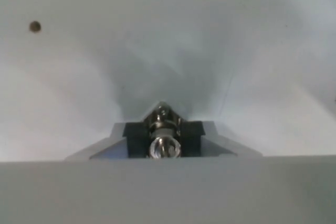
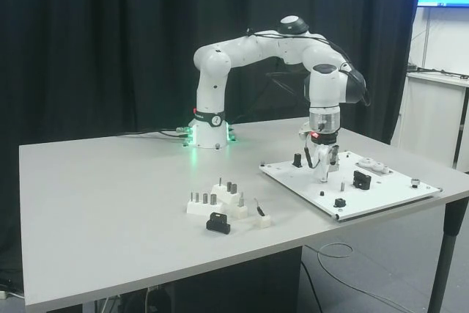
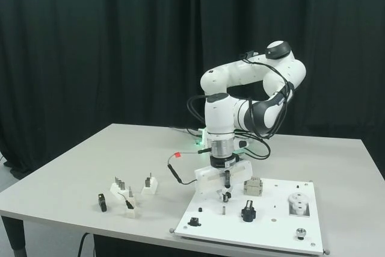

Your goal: Insert BNC.

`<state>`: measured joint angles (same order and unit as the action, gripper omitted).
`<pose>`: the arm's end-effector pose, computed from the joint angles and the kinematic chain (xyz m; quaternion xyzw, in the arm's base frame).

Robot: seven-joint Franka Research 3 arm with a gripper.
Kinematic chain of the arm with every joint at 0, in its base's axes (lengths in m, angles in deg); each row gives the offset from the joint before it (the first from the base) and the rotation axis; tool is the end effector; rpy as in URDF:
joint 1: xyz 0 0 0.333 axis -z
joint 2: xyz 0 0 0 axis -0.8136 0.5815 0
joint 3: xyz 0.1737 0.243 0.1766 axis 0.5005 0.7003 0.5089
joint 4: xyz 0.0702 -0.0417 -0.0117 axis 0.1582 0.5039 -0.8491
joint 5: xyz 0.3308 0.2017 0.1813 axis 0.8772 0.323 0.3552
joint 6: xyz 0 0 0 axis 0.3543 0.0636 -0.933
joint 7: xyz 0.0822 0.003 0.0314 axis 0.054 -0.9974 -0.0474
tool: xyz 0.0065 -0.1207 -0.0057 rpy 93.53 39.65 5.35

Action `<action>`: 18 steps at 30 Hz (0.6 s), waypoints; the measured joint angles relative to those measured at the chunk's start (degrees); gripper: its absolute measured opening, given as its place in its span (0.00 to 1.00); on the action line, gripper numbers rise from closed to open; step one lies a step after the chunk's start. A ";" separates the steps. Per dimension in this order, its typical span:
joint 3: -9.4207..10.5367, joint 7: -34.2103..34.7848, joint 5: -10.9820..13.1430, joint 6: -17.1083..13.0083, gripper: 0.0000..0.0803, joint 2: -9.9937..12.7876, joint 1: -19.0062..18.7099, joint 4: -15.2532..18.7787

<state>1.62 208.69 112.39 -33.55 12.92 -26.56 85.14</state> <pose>0.5933 0.1271 0.1896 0.0217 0.9988 0.0418 0.0164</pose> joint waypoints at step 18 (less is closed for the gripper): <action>-1.86 -1.12 -0.03 -0.58 0.78 -0.01 -0.41 2.05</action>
<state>-0.24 207.57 112.36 -34.13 12.91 -26.97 87.19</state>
